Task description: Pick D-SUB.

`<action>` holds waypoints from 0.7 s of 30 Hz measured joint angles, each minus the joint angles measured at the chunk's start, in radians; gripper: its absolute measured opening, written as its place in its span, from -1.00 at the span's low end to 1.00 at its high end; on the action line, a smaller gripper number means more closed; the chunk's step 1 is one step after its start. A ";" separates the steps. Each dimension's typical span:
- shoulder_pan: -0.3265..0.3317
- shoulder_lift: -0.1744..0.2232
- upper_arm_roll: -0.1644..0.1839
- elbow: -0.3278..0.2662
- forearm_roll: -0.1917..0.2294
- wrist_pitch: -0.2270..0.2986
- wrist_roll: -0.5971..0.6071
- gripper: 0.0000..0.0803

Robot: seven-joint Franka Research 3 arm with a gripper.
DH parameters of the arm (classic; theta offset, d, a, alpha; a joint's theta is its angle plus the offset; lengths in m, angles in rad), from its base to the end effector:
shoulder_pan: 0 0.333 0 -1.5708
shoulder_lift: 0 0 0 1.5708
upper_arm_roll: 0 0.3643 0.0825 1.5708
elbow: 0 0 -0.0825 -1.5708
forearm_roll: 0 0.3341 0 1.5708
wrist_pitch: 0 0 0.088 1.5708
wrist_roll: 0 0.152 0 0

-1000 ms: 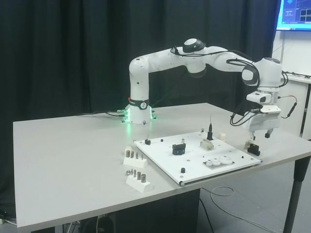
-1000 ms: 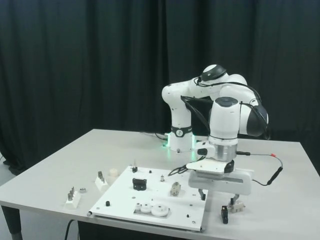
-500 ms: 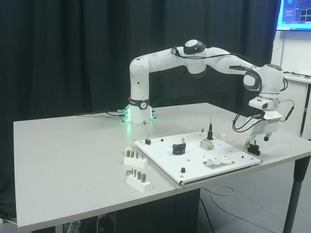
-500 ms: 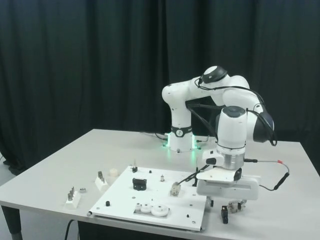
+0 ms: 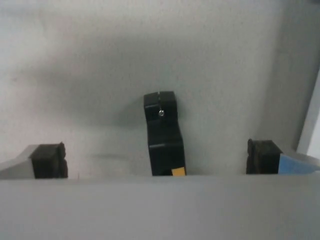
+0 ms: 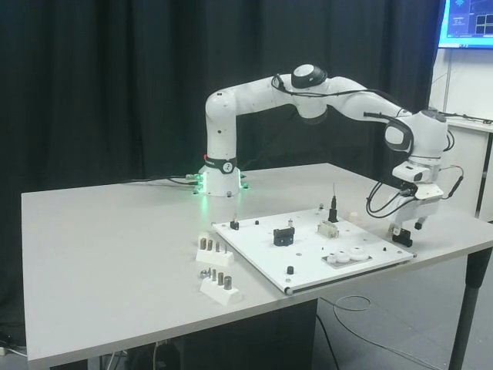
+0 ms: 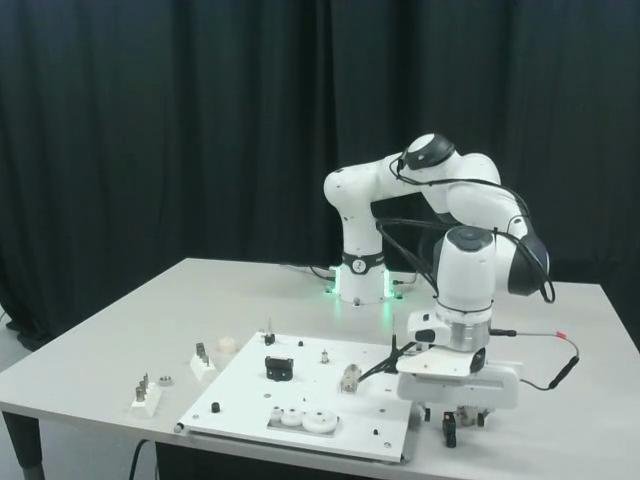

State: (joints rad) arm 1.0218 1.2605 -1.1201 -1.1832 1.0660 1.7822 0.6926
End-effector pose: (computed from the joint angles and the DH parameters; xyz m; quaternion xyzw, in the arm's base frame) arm 0.6622 0.3262 0.1995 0.9373 -0.3469 -0.0236 0.0242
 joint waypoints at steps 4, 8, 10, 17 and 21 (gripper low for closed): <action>0.002 0.000 0.006 -0.006 0.000 0.000 0.001 0.99; 0.007 0.000 0.009 -0.017 0.000 0.001 0.001 0.99; 0.010 0.000 0.010 -0.022 0.000 0.003 0.001 0.99; 0.016 0.000 0.017 -0.033 0.000 0.008 0.003 0.99; 0.021 0.000 0.021 -0.042 0.000 0.017 0.009 0.99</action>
State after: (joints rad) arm 1.0433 1.2604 -1.0993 -1.2253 1.0660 1.7987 0.7014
